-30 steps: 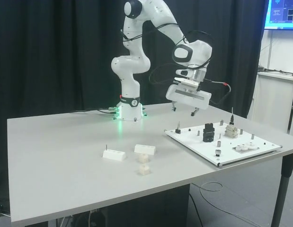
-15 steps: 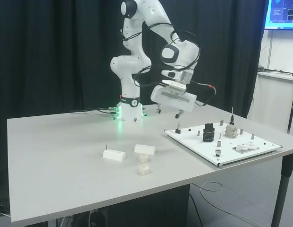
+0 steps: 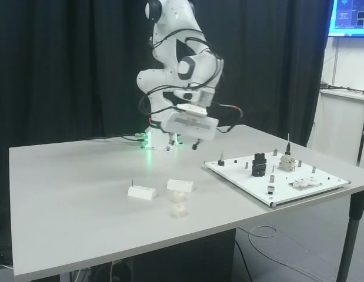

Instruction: Pick round peg 1.

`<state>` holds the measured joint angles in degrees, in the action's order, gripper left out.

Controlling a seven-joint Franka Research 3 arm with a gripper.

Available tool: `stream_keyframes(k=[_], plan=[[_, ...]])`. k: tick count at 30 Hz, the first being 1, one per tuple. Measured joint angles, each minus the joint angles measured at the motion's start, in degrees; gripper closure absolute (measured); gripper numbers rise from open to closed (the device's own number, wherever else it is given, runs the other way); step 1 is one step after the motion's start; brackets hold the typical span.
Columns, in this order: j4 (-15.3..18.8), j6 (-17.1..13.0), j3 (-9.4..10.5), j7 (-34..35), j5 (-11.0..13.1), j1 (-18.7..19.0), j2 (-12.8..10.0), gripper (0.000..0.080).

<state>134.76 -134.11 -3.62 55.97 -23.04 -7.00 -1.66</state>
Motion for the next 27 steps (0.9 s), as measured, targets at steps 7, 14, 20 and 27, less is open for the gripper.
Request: stream_keyframes(k=[7,14,20,27], plan=[[0.7,-5.0,-5.73,-13.8,0.1,-0.8,-0.9,0.0003],[0.8,-11.3,-11.67,-25.6,1.2,-0.9,-3.0,0.0003],[0.6,-16.8,-15.74,-33.5,4.2,-0.9,-5.3,0.0003],[-0.9,-20.0,-18.47,-43.0,11.6,-1.0,-8.6,0.0003]])
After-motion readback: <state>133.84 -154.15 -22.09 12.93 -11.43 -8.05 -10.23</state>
